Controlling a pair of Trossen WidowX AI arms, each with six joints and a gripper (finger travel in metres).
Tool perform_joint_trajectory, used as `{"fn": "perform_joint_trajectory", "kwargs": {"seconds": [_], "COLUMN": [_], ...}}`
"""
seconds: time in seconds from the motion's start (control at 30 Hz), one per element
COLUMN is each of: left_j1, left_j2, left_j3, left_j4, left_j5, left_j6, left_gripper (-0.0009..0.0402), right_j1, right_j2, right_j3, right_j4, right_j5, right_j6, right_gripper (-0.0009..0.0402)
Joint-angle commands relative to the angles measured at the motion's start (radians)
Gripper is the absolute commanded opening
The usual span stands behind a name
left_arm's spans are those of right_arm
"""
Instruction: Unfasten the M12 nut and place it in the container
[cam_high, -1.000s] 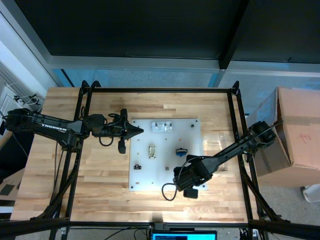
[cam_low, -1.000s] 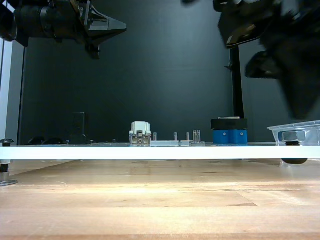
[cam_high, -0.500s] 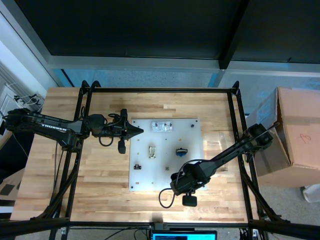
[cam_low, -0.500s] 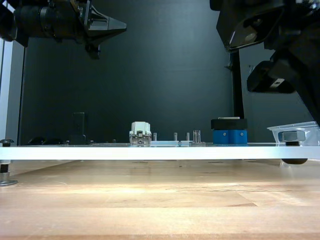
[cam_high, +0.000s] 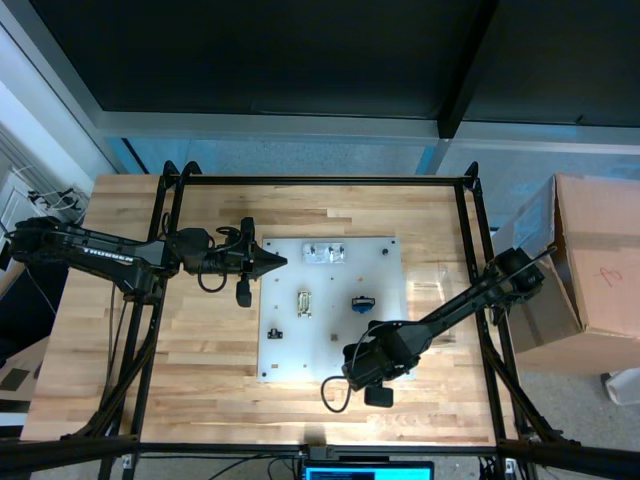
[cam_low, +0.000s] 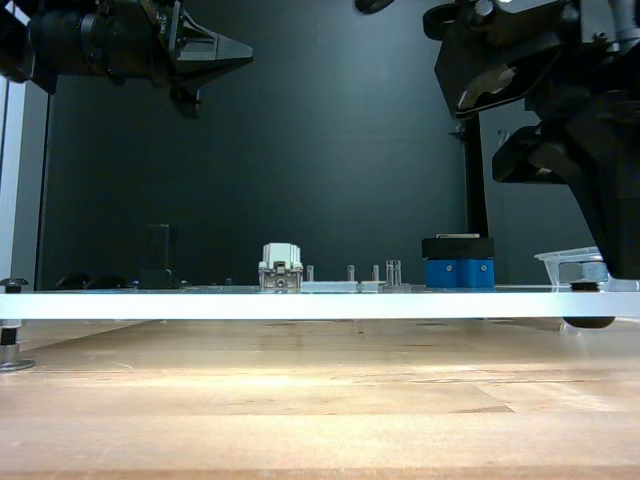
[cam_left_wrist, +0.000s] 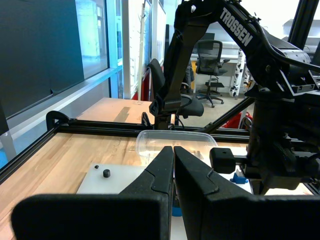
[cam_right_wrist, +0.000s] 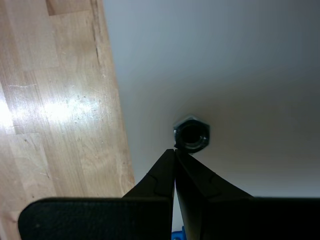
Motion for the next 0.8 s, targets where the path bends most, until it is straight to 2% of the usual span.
{"fn": "perform_joint_trajectory", "kwargs": {"seconds": [0.03, 0.07, 0.1, 0.17, 0.2, 0.23, 0.3, 0.4, 0.47, 0.77, 0.8], "left_j1": [0.000, 0.000, 0.000, 0.000, 0.000, 0.000, 0.000, 0.000, 0.000, 0.000, 0.000], "left_j2": [0.000, 0.000, 0.000, 0.000, 0.000, 0.000, 0.000, 0.000, 0.000, 0.000, 0.001], "left_j3": [0.000, 0.000, 0.000, 0.000, 0.000, 0.000, 0.000, 0.000, 0.000, 0.000, 0.000], "left_j4": [0.000, 0.000, 0.000, 0.000, 0.000, 0.000, 0.000, 0.000, 0.000, 0.000, 0.000], "left_j5": [0.000, 0.000, 0.000, 0.000, 0.000, 0.000, 0.000, 0.000, 0.000, 0.000, 0.000], "left_j6": [0.000, 0.000, 0.000, 0.000, 0.000, 0.000, 0.000, 0.000, 0.000, 0.000, 0.000], "left_gripper": [0.0000, 0.0000, 0.0000, 0.0000, 0.0000, 0.0000, 0.0000, 0.0000, 0.0000, 0.0000, 0.0000], "right_j1": [-0.002, -0.002, -0.002, -0.002, -0.002, -0.002, -0.002, -0.002, -0.002, -0.002, -0.002], "right_j2": [-0.005, -0.008, -0.012, -0.027, -0.035, -0.040, -0.046, -0.047, -0.047, -0.047, -0.045], "right_j3": [0.000, 0.000, 0.000, 0.004, 0.007, 0.013, 0.026, 0.039, 0.039, 0.039, 0.039], "right_j4": [-0.004, -0.015, -0.031, -0.072, -0.087, -0.101, -0.132, -0.162, -0.163, -0.079, -0.069], "right_j5": [0.013, 0.026, 0.070, 0.201, 0.245, 0.274, 0.289, 0.276, 0.239, -0.064, -0.071], "right_j6": [0.001, 0.002, 0.018, 0.094, 0.112, 0.125, 0.141, 0.138, 0.126, 0.034, 0.029], "right_gripper": [0.0000, 0.0000, 0.0000, 0.0000, 0.0000, 0.0000, 0.0000, 0.0000, 0.0000, 0.0000, 0.0000]}}
